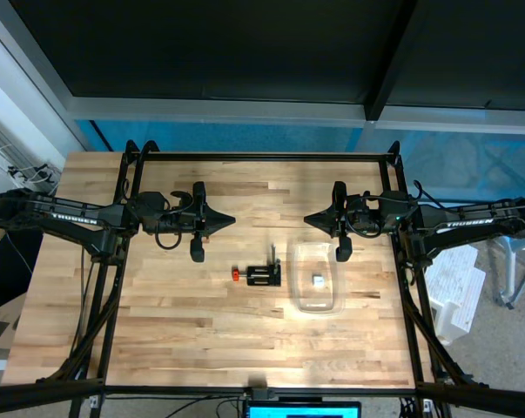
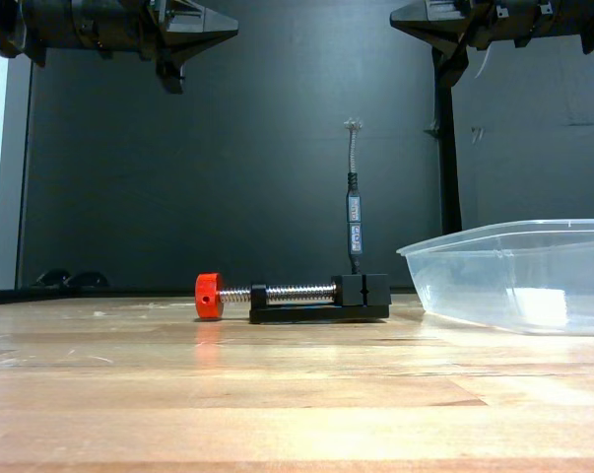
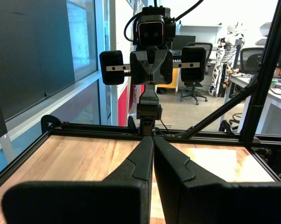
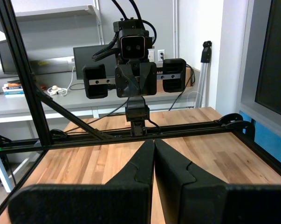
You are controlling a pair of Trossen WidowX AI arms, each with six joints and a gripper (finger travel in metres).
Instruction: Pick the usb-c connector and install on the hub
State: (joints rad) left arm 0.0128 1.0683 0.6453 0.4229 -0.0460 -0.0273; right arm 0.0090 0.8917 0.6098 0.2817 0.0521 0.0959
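Overhead, you get the layout that the low view flattens. The hub (image 1: 264, 277) lies on the table (image 1: 158, 331) roughly midway between the two arms, with its orange-red knob (image 1: 236, 275) pointing toward the left arm's side. The clear tray (image 1: 326, 299) sits just beside the hub on the right arm's side. Only from above can you see a small white piece (image 1: 319, 281) lying inside the tray; you cannot tell whether that is the usb-c connector.

The low view gives you what the high one barely shows. A thin cable stub (image 2: 354, 222) stands upright from the hub's block end, opposite the knob, and a threaded screw (image 2: 292, 293) runs between knob and block.

The wrist views settle the tools. Your left gripper (image 3: 153, 142) is clenched, its fingers (image 3: 135, 163) pressed together and grasping nothing. Your right gripper (image 4: 154, 142) is the same, closed on nothing.

Both hang well above the hub with their tips pointing at each other. The left one is beyond the hub on the knob side, and the right one is beyond it, over the tray's far end. Neither touches the hub, the tray or the white piece.
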